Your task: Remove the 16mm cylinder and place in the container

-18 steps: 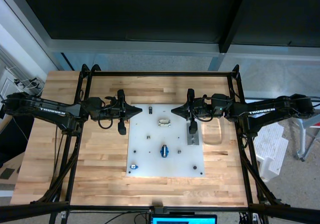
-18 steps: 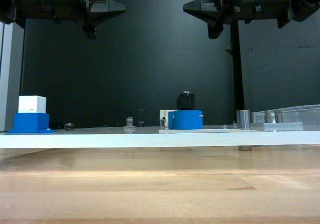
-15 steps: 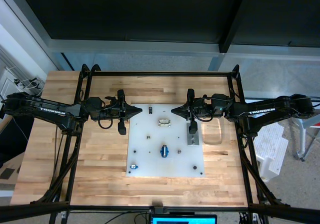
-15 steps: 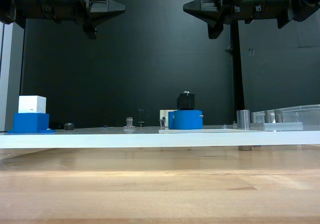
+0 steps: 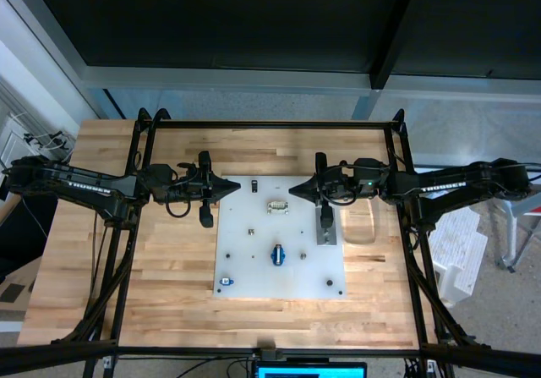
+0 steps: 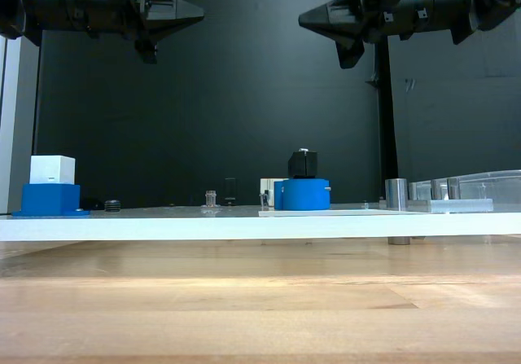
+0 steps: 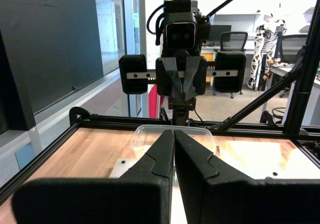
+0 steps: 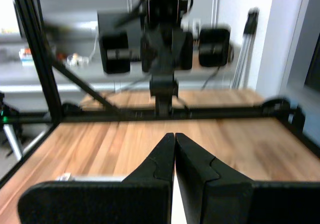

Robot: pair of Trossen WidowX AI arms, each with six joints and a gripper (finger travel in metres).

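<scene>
Two arms reached inward over the table, and neither held anything. The left gripper (image 5: 237,188) hovered left of centre in the high view, its tip over the far left corner of the white board (image 5: 254,268). In the low view it sat at the upper left, well above everything on the board. Its wrist camera showed its fingers (image 7: 162,154) pressed together along their length, with nothing between them. The right gripper (image 5: 292,189) faced it from just right of centre, over the far part of the board, and sat at the upper right of the low view, likewise high in the air. Its fingers (image 8: 162,159) were also closed flat against each other and empty.

The 16mm cylinder (image 5: 304,256) stood upright in the board. It showed as a silver dot just right of the blue part (image 5: 277,255) in the high view, and as a short grey post right of centre in the low view. The container (image 5: 362,221) lay on the wooden table (image 5: 169,268) just off the board's right edge, beside the grey metal block (image 5: 327,236) and well apart from the cylinder. Its clear walls showed at the right edge of the low view. A blue base carrying a white cube (image 6: 51,186) sat at the board's near left corner.
</scene>
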